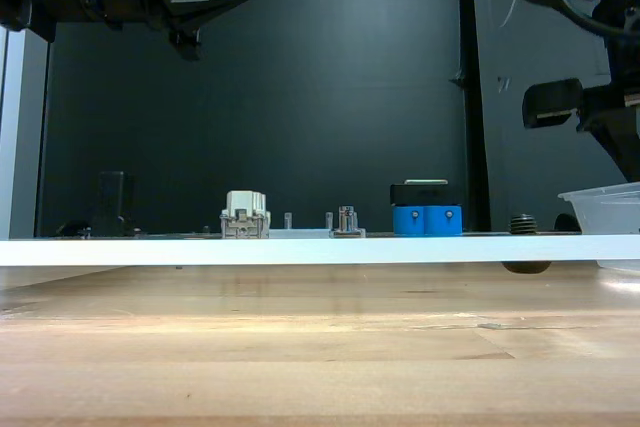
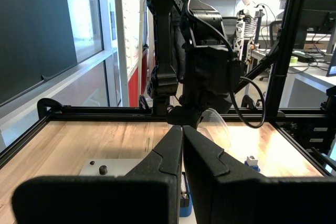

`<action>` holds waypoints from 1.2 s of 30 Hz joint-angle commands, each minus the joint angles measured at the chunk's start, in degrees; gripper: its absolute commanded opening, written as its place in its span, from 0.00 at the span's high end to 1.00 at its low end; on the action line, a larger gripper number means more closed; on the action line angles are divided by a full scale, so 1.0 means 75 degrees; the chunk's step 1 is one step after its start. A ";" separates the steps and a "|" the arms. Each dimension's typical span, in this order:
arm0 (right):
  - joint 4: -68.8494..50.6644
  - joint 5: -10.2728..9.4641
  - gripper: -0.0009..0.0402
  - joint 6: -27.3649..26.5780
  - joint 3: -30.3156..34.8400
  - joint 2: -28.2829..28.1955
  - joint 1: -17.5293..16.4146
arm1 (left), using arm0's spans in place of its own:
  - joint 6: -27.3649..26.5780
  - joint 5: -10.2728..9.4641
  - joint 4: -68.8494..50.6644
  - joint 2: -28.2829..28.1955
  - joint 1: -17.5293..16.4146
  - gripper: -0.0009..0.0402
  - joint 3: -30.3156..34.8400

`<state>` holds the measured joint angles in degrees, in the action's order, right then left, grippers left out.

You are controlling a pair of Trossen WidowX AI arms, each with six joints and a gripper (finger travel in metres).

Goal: Pick the M12 fastener and fasten on the M12 threads

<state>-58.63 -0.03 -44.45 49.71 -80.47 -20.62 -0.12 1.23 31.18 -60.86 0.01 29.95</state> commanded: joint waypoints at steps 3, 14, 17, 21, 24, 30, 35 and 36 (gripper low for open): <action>0.0373 0.0000 0.58 0.0003 -0.0198 -0.0154 0.0000 | 0.0003 0.0003 0.0000 0.0000 0.0000 0.98 0.0000; 0.0901 0.0003 0.58 -0.0140 -0.0577 -0.0230 0.0000 | 0.0003 0.0003 0.0000 0.0000 0.0000 0.98 0.0000; 0.1072 0.0003 0.58 -0.0149 -0.0714 -0.0230 0.0000 | 0.0003 0.0003 0.0000 0.0000 0.0000 0.98 0.0000; 0.1221 0.0003 0.58 -0.0149 -0.0860 -0.0230 0.0000 | 0.0003 0.0003 0.0000 0.0000 -0.0003 0.98 0.0000; 0.1294 0.0003 0.58 -0.0149 -0.0918 -0.0230 0.0000 | 0.0003 0.0003 0.0000 0.0000 -0.0003 0.98 0.0000; 0.1492 0.0003 0.58 -0.0146 -0.1026 -0.0297 0.0000 | 0.0003 0.0003 0.0000 0.0000 0.0000 0.98 0.0000; 0.1577 0.0000 0.58 -0.0143 -0.1026 -0.0466 0.0000 | 0.0003 0.0003 0.0000 0.0000 -0.0003 0.98 0.0000; 0.1600 0.0000 0.58 -0.0143 -0.1026 -0.0478 -0.0003 | 0.0003 0.0003 0.0000 0.0000 0.0000 0.98 0.0000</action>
<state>-46.83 -0.03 -45.56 42.00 -83.96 -20.62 -0.12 1.23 31.16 -60.86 0.01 29.93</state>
